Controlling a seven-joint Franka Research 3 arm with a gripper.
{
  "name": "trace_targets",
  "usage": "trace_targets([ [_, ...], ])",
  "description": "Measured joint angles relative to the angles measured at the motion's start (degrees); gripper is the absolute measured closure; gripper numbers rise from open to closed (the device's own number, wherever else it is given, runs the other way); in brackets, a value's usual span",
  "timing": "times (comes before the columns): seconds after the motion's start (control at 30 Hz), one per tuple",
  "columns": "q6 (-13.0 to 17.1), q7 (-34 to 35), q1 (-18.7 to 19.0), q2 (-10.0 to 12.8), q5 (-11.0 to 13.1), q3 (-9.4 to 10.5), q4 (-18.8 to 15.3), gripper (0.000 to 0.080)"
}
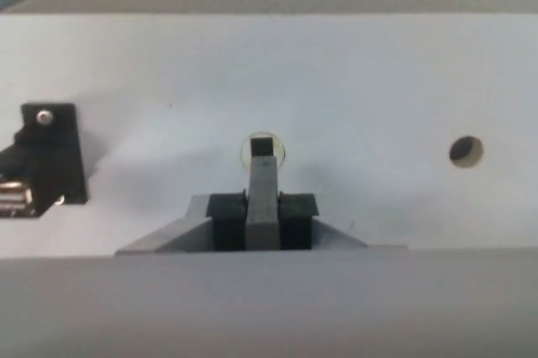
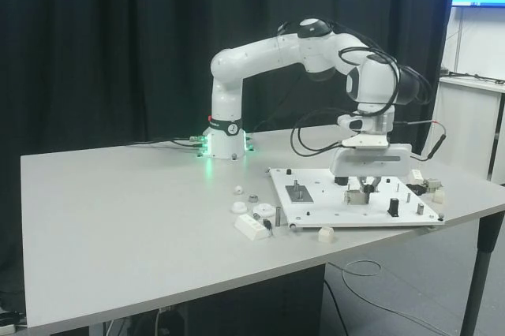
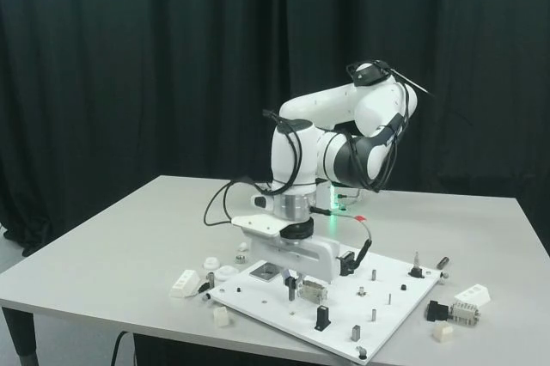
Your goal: Place square peg 3.
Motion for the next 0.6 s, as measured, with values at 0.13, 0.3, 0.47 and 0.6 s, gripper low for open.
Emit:
trace_targets([
  [0.13,-0.45,0.0,0.11,0.29,-0.47,-0.57,0.13,0.0726],
  [0.3,-0.48,0.0,0.12,0.43,-0.77,-0.71,0.16,0.0726],
  [0.47,-0.47,0.0,0.12,0.43,-0.9,-0.72,0.16,0.0726],
  [0.6,-0.39,0.0,0.11,0.43,-0.98,-0.72,0.16,0.0726],
])
